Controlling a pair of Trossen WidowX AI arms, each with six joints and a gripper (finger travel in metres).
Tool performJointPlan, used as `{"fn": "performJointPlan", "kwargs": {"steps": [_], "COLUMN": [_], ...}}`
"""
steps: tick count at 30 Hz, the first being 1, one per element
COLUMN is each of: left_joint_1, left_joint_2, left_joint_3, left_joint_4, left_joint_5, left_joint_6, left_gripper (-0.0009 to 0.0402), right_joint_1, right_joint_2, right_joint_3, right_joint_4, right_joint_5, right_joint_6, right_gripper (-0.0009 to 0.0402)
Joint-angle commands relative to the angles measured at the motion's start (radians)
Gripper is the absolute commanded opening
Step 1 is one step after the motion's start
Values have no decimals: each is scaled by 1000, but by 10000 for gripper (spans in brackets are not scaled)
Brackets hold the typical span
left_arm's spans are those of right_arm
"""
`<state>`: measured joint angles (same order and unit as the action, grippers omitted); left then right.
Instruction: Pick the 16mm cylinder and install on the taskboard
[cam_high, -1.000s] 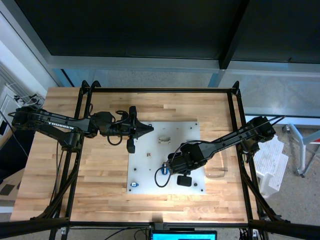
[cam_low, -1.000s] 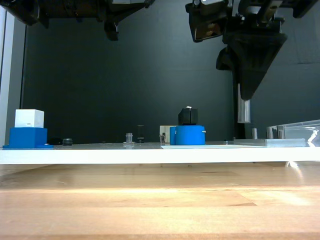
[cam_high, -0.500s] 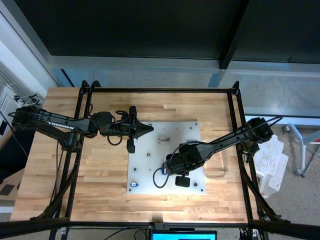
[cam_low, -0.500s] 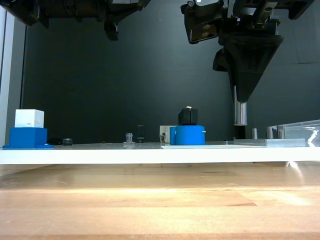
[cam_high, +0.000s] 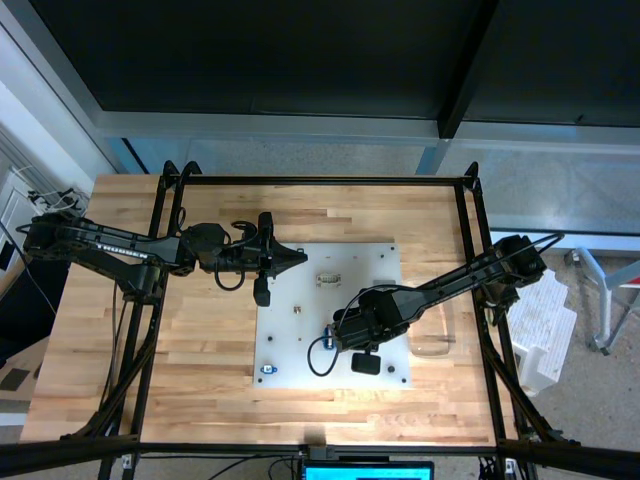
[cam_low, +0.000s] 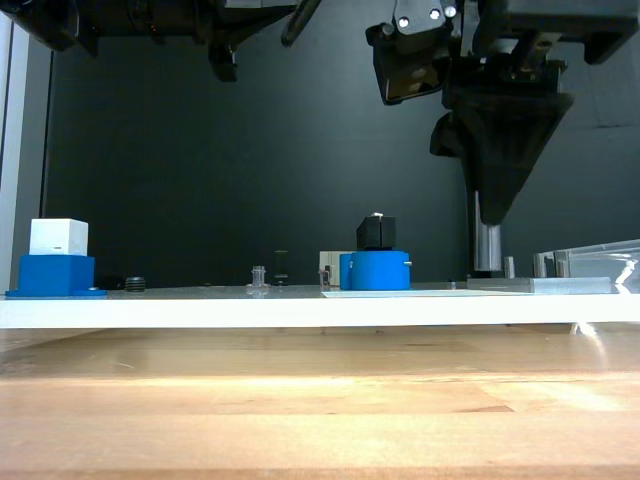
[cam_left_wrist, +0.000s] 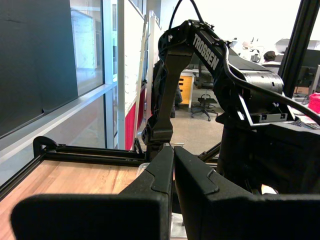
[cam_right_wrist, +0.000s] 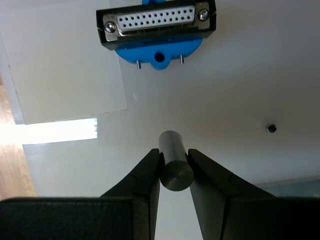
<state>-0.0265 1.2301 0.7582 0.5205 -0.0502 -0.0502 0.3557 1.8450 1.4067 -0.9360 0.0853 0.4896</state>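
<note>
As the right gripper (cam_right_wrist: 173, 153) points straight down at the board, its two fingers are clamped on the 16mm cylinder (cam_right_wrist: 175, 167), one on each side of the upper end, w/ most of the peg hanging free below the tips. In the low view the peg (cam_low: 486, 245) stands upright, lower end close over the taskboard (cam_high: 290, 350); can't tell if it touches yet. Below it in the wrist view is bare white plate, w/ the blue connector (cam_right_wrist: 159, 27) a little way off and a small dark screw or hole (cam_right_wrist: 270, 128) off to the side. Handling, as a guess: solid metal, so stiff and heavy for its size, and smooth, so prob. slippery. A round body between flat fingers can roll or tilt, so the grip should stay square across the diameter, near the top, leaving the lower end free to enter a hole. Any lean would likely jam it at the rim. The right arm reaches in diagonally from the table's right edge, forearm low, wrist bent down over the board's near half, beside the clear tray (cam_high: 440, 335). The left gripper (cam_high: 295, 257) has its fingers together, holding nothing, lying level high over the board's far-left corner, arm stretched in from the left edge.
</note>
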Motion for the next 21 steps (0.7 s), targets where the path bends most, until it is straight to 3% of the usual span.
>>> {"fn": "performJointPlan", "kwargs": {"steps": [1,21], "left_joint_1": [0,0], "left_joint_2": [0,0], "left_joint_3": [0,0], "left_joint_4": [1,0], "left_joint_5": [0,0], "left_joint_6": [0,0], "left_gripper": [1,1], "right_joint_1": [1,5], "right_joint_2": [-1,-1], "right_joint_3": [-22,-45], "right_joint_4": [31,48], "right_joint_5": [0,1], "right_joint_6": [1,1], "right_gripper": [4,4]}}
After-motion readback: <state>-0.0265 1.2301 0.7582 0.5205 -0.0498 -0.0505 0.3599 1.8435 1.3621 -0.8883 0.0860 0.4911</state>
